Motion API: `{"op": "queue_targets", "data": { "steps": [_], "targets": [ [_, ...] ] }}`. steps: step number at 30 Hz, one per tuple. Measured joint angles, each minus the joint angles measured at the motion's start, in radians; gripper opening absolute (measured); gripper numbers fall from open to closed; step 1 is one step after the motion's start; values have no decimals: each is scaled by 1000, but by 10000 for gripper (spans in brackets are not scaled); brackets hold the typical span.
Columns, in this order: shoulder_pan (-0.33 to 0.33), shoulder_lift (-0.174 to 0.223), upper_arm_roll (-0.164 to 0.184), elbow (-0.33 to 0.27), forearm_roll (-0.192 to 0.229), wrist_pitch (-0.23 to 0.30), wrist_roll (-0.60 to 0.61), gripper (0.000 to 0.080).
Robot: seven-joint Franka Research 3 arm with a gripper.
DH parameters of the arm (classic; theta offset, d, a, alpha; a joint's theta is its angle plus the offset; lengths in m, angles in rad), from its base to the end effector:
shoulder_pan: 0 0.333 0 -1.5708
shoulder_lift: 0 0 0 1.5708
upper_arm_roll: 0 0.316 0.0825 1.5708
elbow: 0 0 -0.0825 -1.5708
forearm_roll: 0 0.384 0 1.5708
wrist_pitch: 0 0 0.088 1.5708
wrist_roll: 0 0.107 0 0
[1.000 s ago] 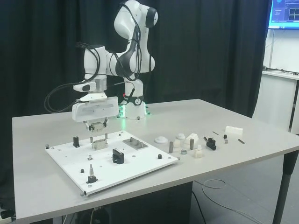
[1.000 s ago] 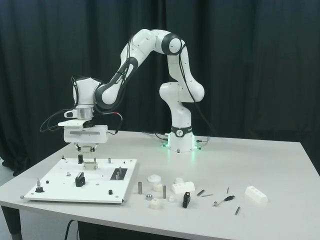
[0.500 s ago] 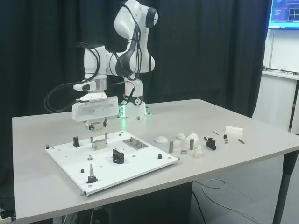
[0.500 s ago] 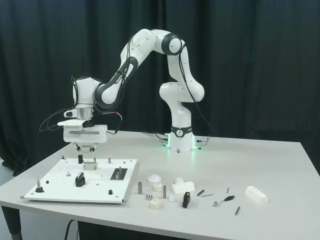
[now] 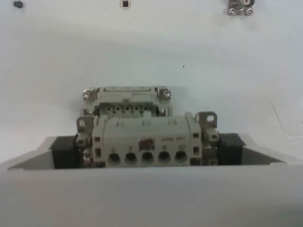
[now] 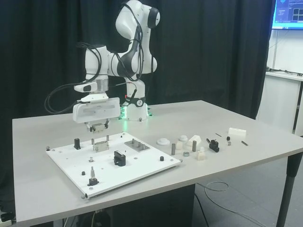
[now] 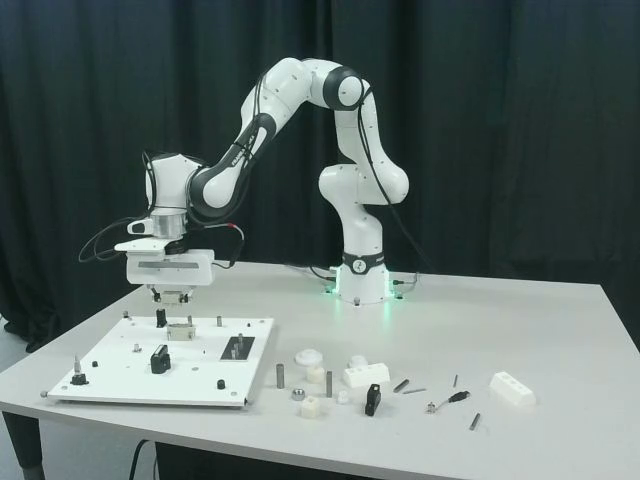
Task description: Place waterproof.
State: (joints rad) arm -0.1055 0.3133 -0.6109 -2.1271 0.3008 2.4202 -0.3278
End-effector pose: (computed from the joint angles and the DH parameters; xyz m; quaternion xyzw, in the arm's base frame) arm 0.4389 -0.3727 0.2908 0.9573 -0.2876 0.0293 0.0018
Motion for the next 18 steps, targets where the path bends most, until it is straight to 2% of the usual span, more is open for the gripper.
{"op": "queue_targets", "data": {
  "steps": [8, 18],
  "targets": [
    [18, -2, 1, 14, 3, -33, 31, 619],
    [84, -24, 2, 25, 8, -74, 103, 619]
  ]
}}
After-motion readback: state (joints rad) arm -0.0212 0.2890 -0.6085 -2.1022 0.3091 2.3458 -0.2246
